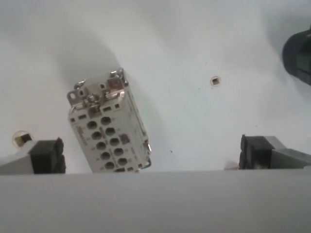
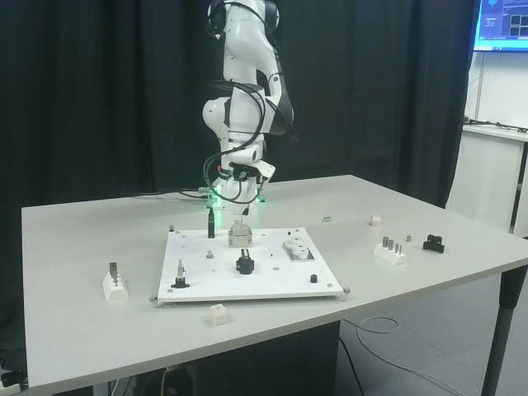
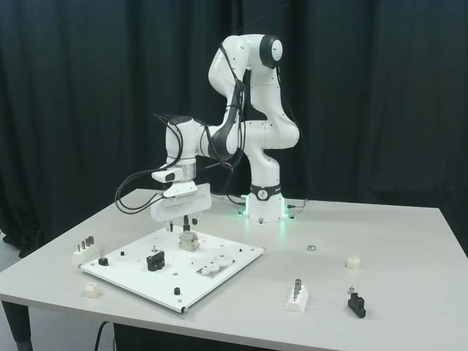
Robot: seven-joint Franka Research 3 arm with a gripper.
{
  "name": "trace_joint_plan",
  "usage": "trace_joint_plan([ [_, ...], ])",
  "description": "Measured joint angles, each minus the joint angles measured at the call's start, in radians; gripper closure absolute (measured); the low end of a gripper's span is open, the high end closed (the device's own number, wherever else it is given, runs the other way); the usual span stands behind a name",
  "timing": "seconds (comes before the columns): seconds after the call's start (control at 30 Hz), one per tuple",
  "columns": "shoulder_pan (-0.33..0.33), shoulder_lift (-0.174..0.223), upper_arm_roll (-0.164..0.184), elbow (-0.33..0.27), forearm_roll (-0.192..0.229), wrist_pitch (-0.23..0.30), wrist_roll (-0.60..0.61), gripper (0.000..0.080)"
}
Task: Pick BNC.
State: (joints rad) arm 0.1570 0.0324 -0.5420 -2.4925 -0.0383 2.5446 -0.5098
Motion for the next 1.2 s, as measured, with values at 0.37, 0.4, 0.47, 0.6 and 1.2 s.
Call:
trace_joint_plan([
  [0.37, 0.000, -0.001, -0.001, 0.018, -0.032, 0.000, 0.028, 0.0002],
  [0.4, 0.000, -0.001, -0.001, 0.019, -0.034, 0.000, 0.029, 0.0003],
  [0.47, 0.000, -0.001, -0.001, 0.021, -0.037, 0.000, 0.032, 0.0003],
  [0.6, 0.000, -0.001, -0.002, 0.024, -0.043, 0.000, 0.037, 0.0003],
  [1.2, -0.001, -0.001, -0.003, 0.039, -0.053, 0.000, 0.082, 0.0003],
])
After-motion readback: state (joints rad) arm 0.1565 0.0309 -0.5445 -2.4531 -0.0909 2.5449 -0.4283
